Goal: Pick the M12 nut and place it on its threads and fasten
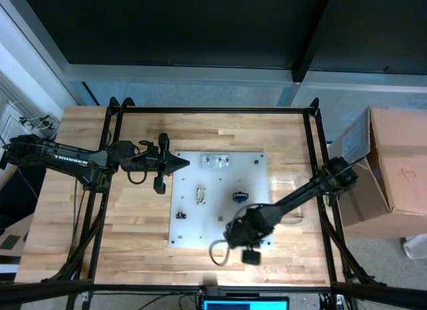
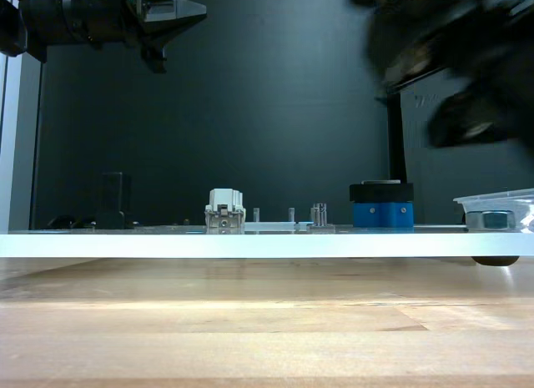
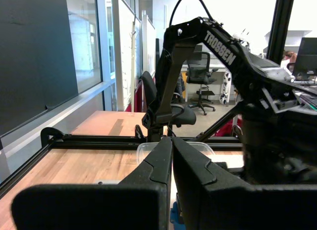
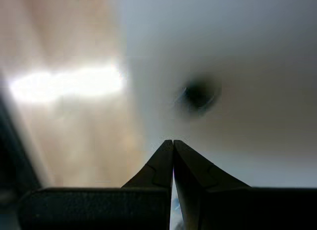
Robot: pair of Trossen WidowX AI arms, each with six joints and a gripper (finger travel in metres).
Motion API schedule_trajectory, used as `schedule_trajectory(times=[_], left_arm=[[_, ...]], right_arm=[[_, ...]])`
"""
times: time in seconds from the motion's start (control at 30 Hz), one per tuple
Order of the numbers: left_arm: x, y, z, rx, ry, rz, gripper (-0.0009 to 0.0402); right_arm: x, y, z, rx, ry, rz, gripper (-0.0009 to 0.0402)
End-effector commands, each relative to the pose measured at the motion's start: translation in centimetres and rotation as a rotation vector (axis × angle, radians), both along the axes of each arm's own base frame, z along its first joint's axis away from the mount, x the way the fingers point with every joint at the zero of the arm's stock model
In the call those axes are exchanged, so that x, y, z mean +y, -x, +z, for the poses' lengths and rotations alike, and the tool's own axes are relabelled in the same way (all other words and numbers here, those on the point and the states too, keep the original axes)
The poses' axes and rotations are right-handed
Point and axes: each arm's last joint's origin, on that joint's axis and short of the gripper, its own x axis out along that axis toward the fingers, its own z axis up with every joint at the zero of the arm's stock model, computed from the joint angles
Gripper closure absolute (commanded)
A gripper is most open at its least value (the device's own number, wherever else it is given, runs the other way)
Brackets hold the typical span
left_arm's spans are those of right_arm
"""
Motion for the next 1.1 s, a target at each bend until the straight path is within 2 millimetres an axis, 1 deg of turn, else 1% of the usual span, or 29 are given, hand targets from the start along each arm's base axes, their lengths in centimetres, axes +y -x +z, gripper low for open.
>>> schedule_trajectory(times=[0.03, 0.4, 0.5, 0.63, 0.73, 0.9, 1.1], left_arm=[[0.0, 0.0, 0.0, 0.000, 0.000, 0.000, 0.0393], [0.0, 0.0, 0.0, 0.000, 0.000, 0.000, 0.0393], [0.0, -0.1, -0.1, 0.005, 0.000, 0.000, 0.0393], [0.0, -0.1, -0.1, 0.005, 0.000, 0.000, 0.0393], [0.0, -0.1, -0.1, 0.005, 0.000, 0.000, 0.0393], [0.0, -0.1, -0.1, 0.005, 0.000, 0.000, 0.0393], [0.0, -0.1, -0.1, 0.005, 0.000, 0.000, 0.0393]], right_arm=[[-0.4, 0.3, 0.6, -0.018, 0.069, -0.014, 0.0393], [-0.6, 0.4, 1.0, -0.051, 0.101, -0.005, 0.0393], [-0.9, 0.5, 2.0, -0.107, 0.143, 0.003, 0.0393], [-1.7, 0.8, 3.9, -0.215, 0.213, 0.034, 0.0393], [-2.7, 1.1, 5.2, -0.289, 0.239, 0.046, 0.0393], [-5.5, 1.6, 6.9, -0.484, 0.176, 0.016, 0.0393], [-8.7, 2.5, 8.1, -0.757, 0.134, -0.025, 0.0393]])
